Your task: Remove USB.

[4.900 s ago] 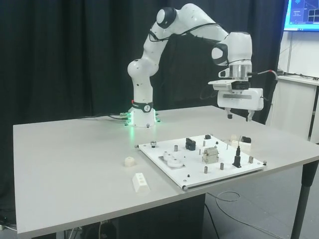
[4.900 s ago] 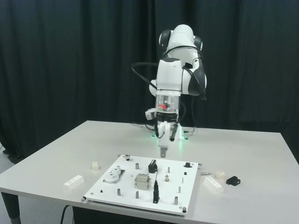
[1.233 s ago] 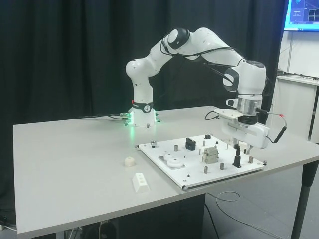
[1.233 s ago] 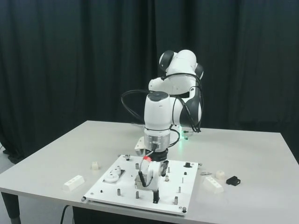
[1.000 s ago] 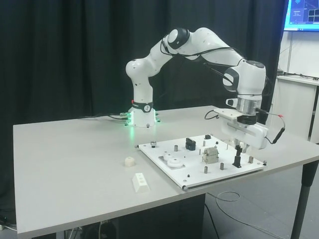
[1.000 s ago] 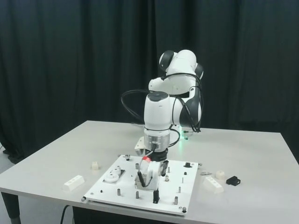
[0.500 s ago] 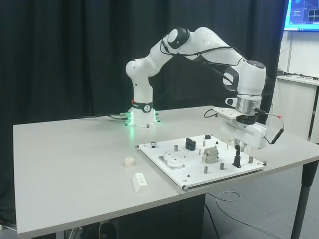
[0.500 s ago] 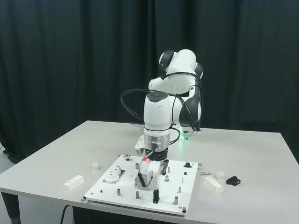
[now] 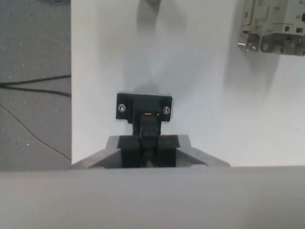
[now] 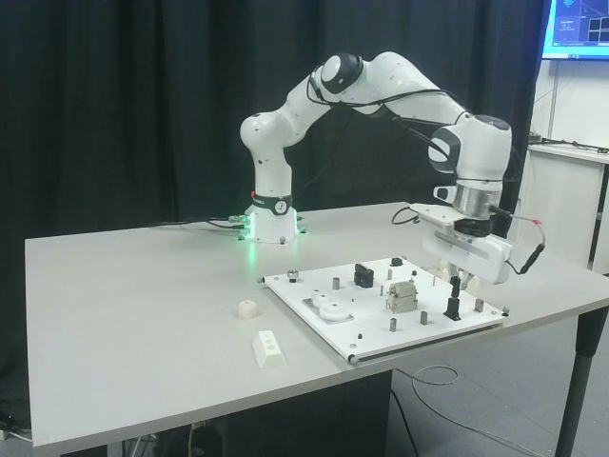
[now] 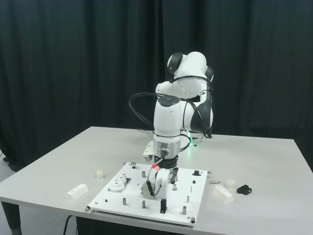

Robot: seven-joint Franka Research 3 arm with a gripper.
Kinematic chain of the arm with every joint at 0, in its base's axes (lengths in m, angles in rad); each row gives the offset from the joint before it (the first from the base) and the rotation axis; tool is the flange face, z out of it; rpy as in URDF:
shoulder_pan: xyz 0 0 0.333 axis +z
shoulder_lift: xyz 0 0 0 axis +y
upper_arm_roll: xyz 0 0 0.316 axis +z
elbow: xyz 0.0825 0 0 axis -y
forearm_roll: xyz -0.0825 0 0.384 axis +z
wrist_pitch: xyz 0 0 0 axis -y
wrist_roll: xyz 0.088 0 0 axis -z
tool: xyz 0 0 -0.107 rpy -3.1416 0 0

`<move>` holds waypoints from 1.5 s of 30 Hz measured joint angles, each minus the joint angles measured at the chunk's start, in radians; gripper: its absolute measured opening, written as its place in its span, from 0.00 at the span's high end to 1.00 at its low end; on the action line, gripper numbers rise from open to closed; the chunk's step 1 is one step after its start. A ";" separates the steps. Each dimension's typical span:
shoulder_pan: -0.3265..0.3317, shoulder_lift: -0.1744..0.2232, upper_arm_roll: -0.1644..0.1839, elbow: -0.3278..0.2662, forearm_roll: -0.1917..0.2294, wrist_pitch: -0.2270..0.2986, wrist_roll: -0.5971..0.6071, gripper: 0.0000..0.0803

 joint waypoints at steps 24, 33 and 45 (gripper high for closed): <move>0.009 0.001 0.000 -0.002 -0.030 0.007 0.016 0.91; 0.010 0.000 0.000 -0.005 -0.030 0.014 0.020 0.91; 0.014 -0.004 -0.003 -0.013 -0.030 0.020 0.020 0.91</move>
